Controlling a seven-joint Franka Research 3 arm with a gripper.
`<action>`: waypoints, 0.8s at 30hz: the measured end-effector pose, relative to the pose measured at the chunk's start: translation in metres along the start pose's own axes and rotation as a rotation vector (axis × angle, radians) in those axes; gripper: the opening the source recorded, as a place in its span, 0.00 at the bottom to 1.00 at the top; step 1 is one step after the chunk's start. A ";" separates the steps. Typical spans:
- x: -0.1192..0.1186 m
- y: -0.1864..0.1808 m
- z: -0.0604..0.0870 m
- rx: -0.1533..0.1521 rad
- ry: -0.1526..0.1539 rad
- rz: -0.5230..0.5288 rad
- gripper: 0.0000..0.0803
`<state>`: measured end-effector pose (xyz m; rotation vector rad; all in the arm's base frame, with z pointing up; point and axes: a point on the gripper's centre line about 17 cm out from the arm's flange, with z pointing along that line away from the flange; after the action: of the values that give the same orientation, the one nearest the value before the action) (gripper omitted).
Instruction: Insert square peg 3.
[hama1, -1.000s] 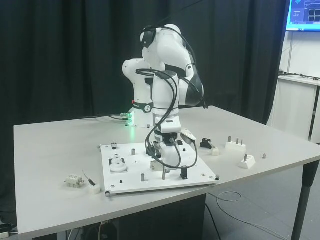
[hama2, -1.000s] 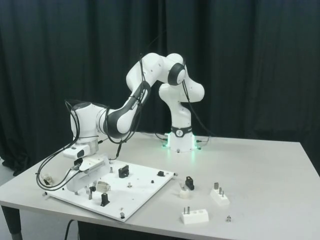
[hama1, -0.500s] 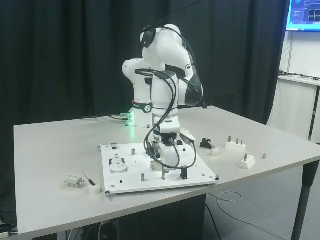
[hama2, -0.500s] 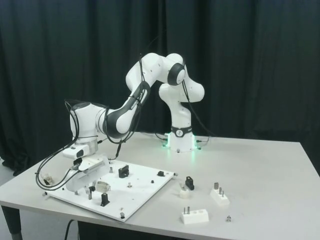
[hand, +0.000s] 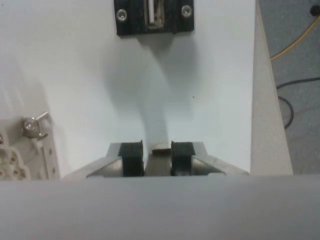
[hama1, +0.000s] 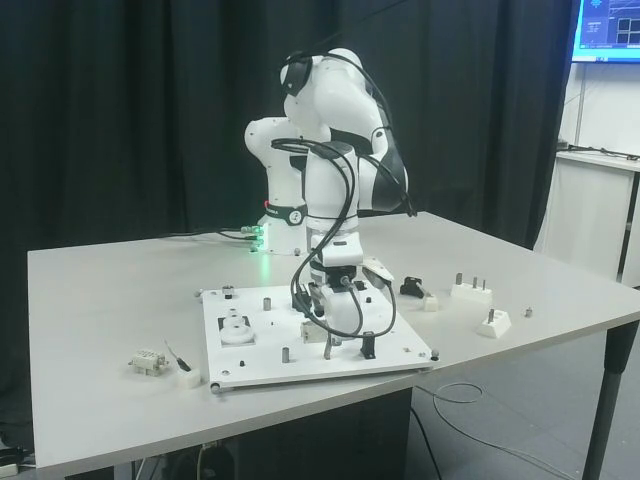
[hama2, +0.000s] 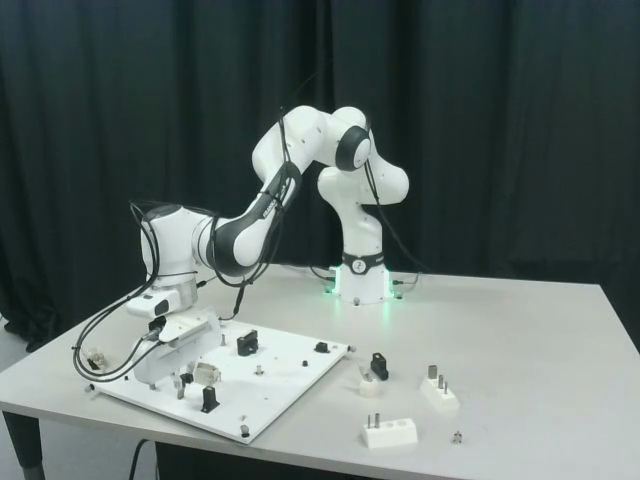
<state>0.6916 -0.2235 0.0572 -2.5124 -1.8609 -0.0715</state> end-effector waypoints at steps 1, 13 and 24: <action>0.000 0.000 0.000 0.000 0.001 0.001 0.14; 0.005 -0.003 -0.001 0.017 0.011 0.009 0.14; 0.007 0.000 -0.006 0.015 0.013 0.005 0.14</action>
<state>0.6933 -0.2167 0.0638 -2.4999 -1.8438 -0.0738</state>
